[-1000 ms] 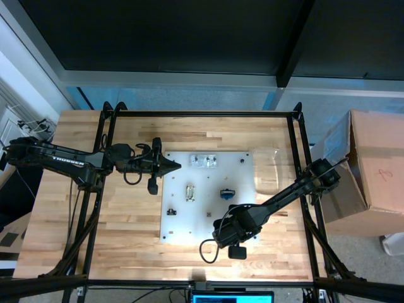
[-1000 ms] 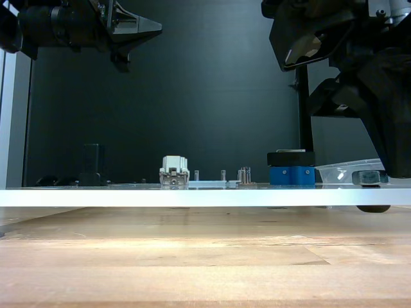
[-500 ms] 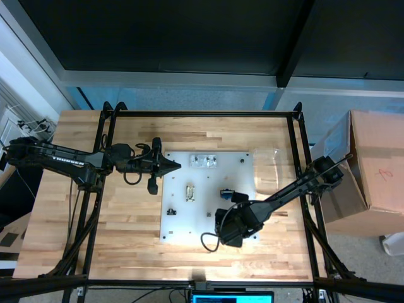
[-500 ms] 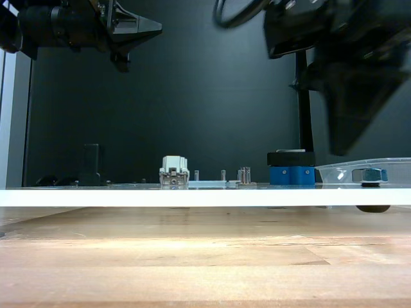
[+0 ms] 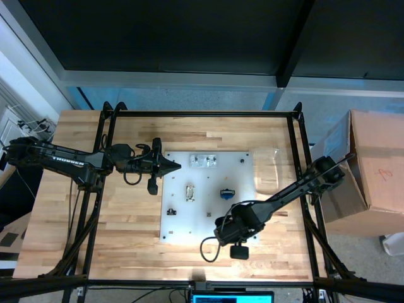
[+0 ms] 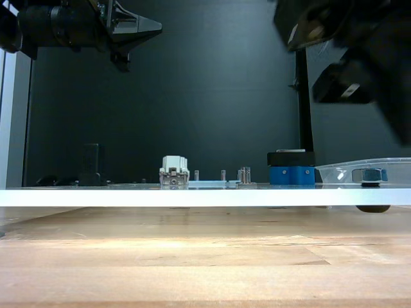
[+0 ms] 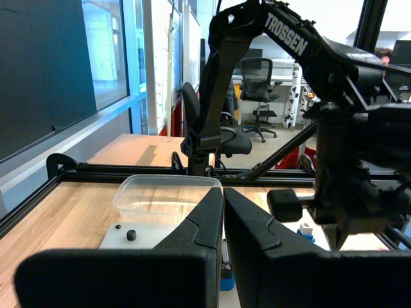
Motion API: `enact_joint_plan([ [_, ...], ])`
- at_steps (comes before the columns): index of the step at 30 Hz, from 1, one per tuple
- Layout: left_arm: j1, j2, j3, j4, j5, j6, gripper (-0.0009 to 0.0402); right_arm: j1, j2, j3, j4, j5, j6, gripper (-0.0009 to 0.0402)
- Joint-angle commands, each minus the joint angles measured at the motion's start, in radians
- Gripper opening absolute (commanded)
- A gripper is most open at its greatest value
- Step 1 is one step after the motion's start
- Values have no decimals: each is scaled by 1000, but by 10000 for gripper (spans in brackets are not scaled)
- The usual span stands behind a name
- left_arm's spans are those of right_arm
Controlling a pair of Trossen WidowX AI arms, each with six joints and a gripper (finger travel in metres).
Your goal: Unfasten the M12 nut and place it in the container
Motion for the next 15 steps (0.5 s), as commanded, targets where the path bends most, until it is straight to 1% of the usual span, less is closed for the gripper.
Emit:
enact_joint_plan([
  [1, 0, 0, 0, 0, 0, 0, 0, 2, 27, 0, 32, 7, 0, 0],
  [8, 0, 0, 0, 0, 0, 0, 0, 1, 57, 0, 56, 12, 0, 0],
  [9, 0, 0, 0, 0, 0, 0, 0, 1, 58, 0, 55, 17, 0, 0],
  [12, 0, 0, 0, 0, 0, 0, 0, 1, 56, 0, 39, 56, 1, 0],
  [15, 0, 0, 0, 0, 0, 0, 0, 1, 50, 0, 14, 71, 1, 0],
])
